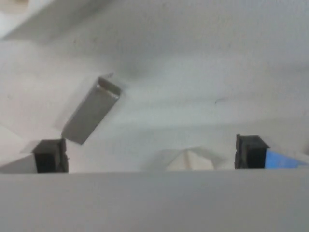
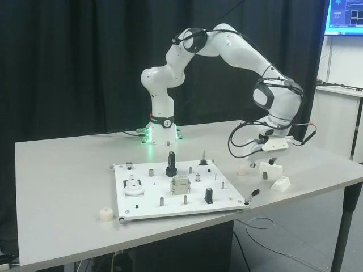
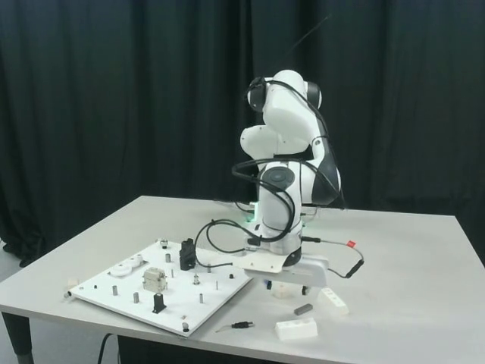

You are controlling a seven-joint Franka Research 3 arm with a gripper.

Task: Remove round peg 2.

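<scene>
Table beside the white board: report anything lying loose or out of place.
A grey peg lies flat on the table, off the white board, below the open end effector. White blocks and a black cable also lie loose nearby.

A robotics lab — black curtains [image 3: 114, 98] behind a grey bench [image 2: 62, 170], white arm [image 2: 238, 51] bolted on, a monitor [image 2: 345, 17] glowing at the edge

White rounded arm [image 2: 227, 42], black joint bands; black looping cables [image 3: 227, 235]; green-lit base [image 2: 160, 135]; black fingertips [image 1: 49, 155]
</scene>
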